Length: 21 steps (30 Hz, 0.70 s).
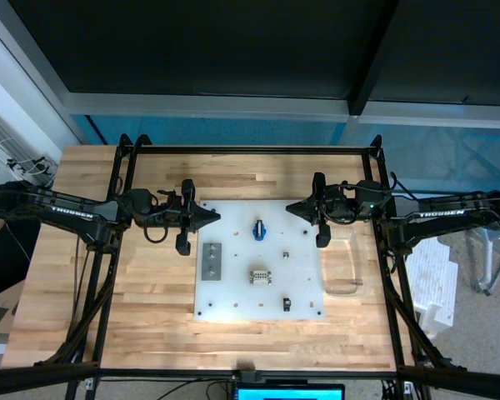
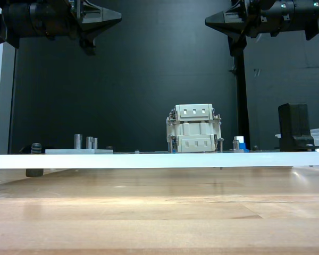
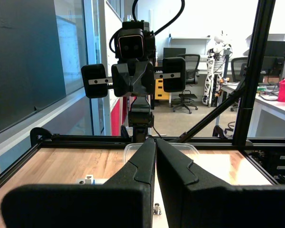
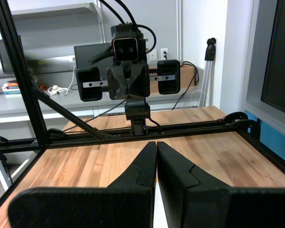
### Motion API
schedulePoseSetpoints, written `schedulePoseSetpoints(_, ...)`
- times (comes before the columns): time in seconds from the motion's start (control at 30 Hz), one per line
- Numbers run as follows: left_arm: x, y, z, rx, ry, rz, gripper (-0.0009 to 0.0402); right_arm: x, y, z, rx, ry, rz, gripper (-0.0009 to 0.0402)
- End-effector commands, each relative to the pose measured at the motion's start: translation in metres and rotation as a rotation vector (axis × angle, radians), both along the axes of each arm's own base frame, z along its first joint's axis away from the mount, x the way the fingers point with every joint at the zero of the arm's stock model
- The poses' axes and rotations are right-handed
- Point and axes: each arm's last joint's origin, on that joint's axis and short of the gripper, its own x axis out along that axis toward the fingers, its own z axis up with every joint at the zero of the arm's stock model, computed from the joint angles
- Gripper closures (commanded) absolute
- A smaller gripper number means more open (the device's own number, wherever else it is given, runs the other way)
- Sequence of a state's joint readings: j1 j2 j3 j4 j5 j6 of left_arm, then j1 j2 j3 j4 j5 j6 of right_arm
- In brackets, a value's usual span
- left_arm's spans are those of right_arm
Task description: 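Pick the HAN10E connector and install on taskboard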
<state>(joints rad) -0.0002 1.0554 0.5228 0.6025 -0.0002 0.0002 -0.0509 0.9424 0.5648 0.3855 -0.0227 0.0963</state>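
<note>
The HAN10E connector [image 1: 261, 276] [image 2: 194, 130], a small beige-grey block with metal screws at its ends, sits upright on the white taskboard [image 1: 304, 275] [image 2: 122, 160], right of centre. My left gripper [image 1: 217, 214] [image 2: 117, 17] [image 3: 155, 140] hovers high over the board's far left corner, shut on nothing. Over the far right corner, equally high, my right gripper [image 1: 289, 208] [image 2: 208, 22] [image 4: 156, 143] is also shut and empty. Both point inward at each other, well apart from the connector.
On the board stand a grey metal block [image 1: 211, 260], a blue upright part [image 1: 259, 227] and a black fitting [image 1: 287, 303] [image 2: 295, 127]. A clear plastic tray [image 1: 343, 265] lies right of the board. A black frame surrounds the wooden table [image 1: 133, 292].
</note>
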Motion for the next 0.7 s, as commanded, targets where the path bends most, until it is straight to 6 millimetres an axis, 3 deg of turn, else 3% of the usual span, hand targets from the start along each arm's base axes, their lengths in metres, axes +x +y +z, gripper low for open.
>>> schedulePoseSetpoints(0.03,0.0,0.0,0.0,0.0,0.0,0.0,0.0392,0.0001,0.0004,0.0006,0.002,-0.007,0.002,0.0393)
schedulePoseSetpoints(0.7,0.0,0.0,0.0,0.0,0.0,0.0,0.0392,0.0002,0.0006,0.0018,-0.001,-0.017,0.0,0.0393)
